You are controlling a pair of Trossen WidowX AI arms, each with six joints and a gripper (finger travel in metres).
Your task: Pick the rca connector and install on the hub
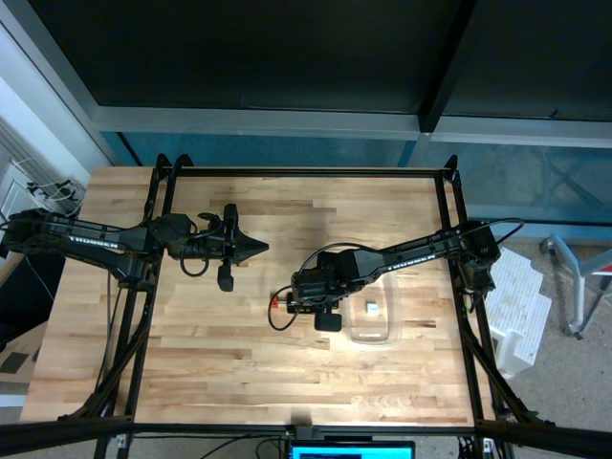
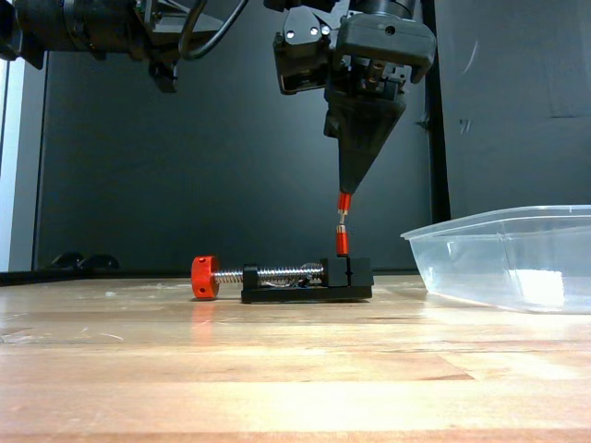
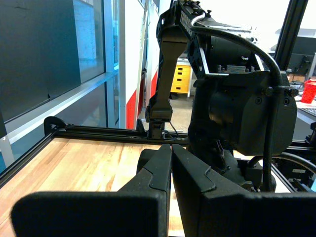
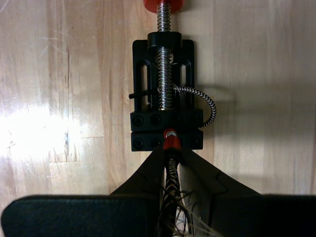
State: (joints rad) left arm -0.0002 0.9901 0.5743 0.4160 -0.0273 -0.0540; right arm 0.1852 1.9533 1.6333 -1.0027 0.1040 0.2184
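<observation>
Low view gives you the clearest read. Your right hand point(image 2: 343, 192), two matte black fingers tapering to a point and aimed straight down, is clenched on the rca connector point(image 2: 343, 205), a tiny plug with a glossy red collar and a silvery metal tip. The plug hangs upright directly over a short red socket point(image 2: 341, 242). That socket stands on the hub point(image 2: 355, 277), a small black rectangular block lying on the pale, grained wooden tabletop point(image 2: 277, 369). You cannot tell whether the tip and the socket touch.

A shiny threaded steel screw point(image 2: 268, 274) runs out of the block to a round red knob point(image 2: 204, 276). A clear, thin-walled plastic tray point(image 2: 499, 249) sits well apart on the right, cut off by the picture's edge.

In the right wrist view the fingers hide the plug's body. Only a red ring with a bright centre shows at the block's end nearest them, so you cannot separate plug from socket there. A black-and-white braided wire point(image 4: 205, 101) loops from the block, and a frayed braided cable point(image 4: 171, 187) runs back between the fingers.

In the high view the right arm covers most of the hub, and a small white cube point(image 1: 370, 307) lies in the tray. Your left hand point(image 1: 258, 247) hovers well to the left of the hub. The left wrist view shows its black fingers pressed flat together, holding nothing.
</observation>
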